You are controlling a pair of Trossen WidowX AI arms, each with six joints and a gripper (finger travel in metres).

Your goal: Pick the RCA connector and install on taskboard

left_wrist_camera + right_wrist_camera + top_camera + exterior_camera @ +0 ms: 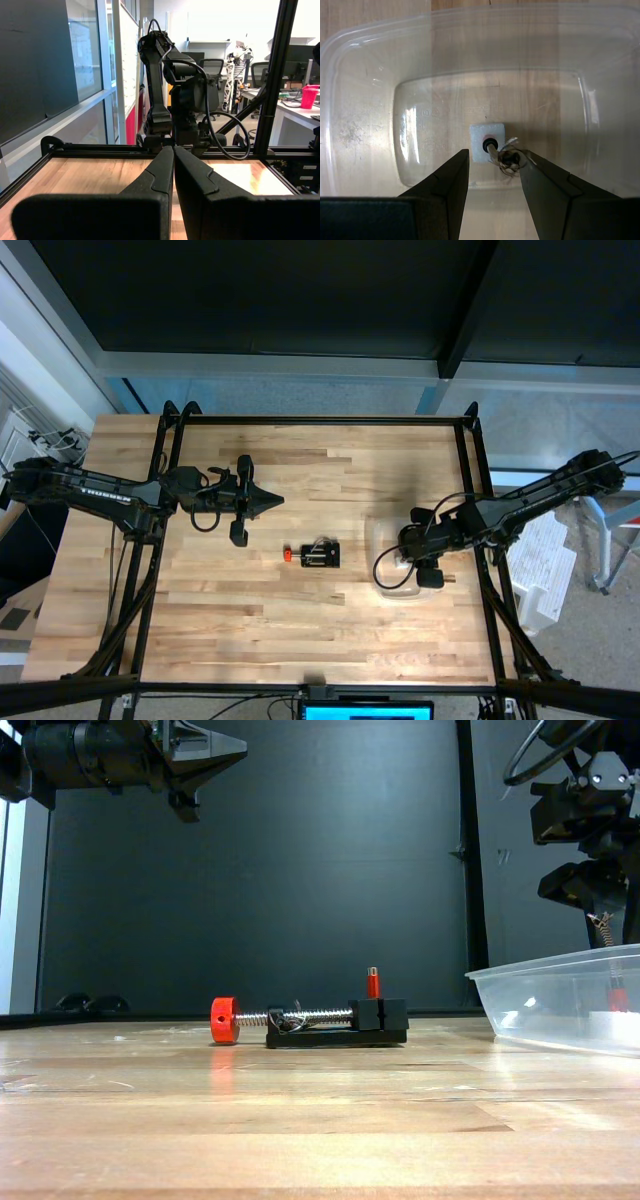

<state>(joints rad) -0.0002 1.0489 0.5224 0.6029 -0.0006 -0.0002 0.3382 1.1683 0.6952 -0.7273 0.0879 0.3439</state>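
Right gripper (494, 154) over clear tray (365, 40) at right, fingers spread, RCA connector (506, 159) between them, against white cube (481, 134). Risk: fingers catch cube too, or tiny plug slips from pinch. Taskboard (320, 555) at counter (250, 620) centre. Left gripper (173, 148) parked high left, fingers pressed together.

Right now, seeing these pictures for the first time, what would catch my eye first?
The right gripper hangs open over the clear plastic tray at the table's right. The tiny RCA connector shows between its fingers, against a small white cube. At the table's middle lies the black taskboard with its bright red knob, while the left gripper is shut and held high over the left side.
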